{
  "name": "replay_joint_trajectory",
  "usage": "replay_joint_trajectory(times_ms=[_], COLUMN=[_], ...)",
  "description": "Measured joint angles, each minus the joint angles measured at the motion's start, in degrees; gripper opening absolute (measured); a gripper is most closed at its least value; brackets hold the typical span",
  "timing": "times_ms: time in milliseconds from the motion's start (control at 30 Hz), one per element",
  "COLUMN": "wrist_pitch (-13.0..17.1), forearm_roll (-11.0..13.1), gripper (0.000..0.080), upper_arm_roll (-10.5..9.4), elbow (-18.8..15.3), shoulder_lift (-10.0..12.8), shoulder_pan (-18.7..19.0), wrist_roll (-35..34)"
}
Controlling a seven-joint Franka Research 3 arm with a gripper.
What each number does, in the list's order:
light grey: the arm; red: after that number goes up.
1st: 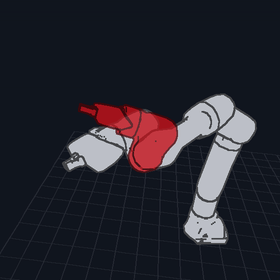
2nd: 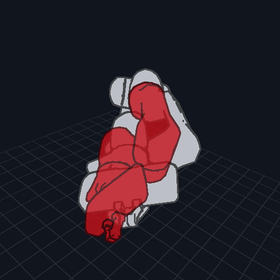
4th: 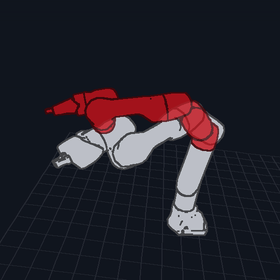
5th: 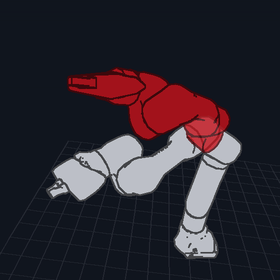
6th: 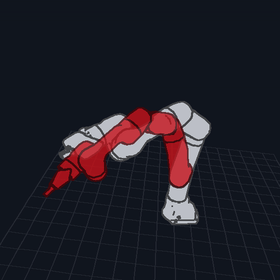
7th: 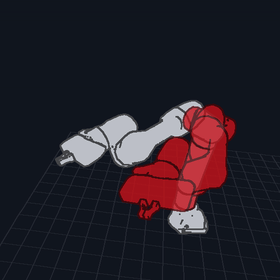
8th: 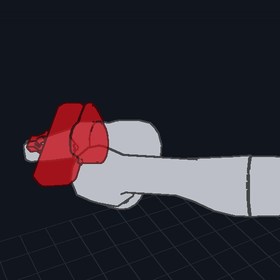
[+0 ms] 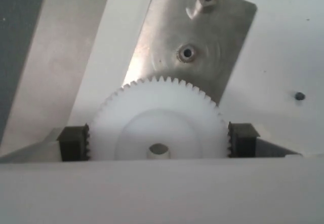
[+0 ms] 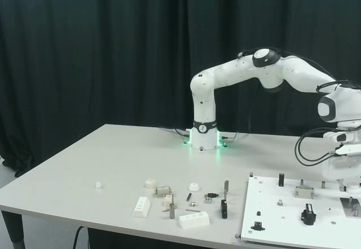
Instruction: Place large gear.
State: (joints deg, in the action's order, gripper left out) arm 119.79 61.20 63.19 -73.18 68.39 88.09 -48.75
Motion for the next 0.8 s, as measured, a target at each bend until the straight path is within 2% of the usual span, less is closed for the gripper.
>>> replay_joint_trajectory(times_ms=[300,800], wrist_pitch=[-1.37,-1.47], forearm_roll=[0.0,0.0], gripper=[0.0594,0.0594], upper_arm_roll=[1.1,1.24], elbow=[0.08,0.08], shoulder_lift=[-0.4,-0.4], shoulder_pan=[0.01,-0.35], wrist_roll=[0.34,0.72])
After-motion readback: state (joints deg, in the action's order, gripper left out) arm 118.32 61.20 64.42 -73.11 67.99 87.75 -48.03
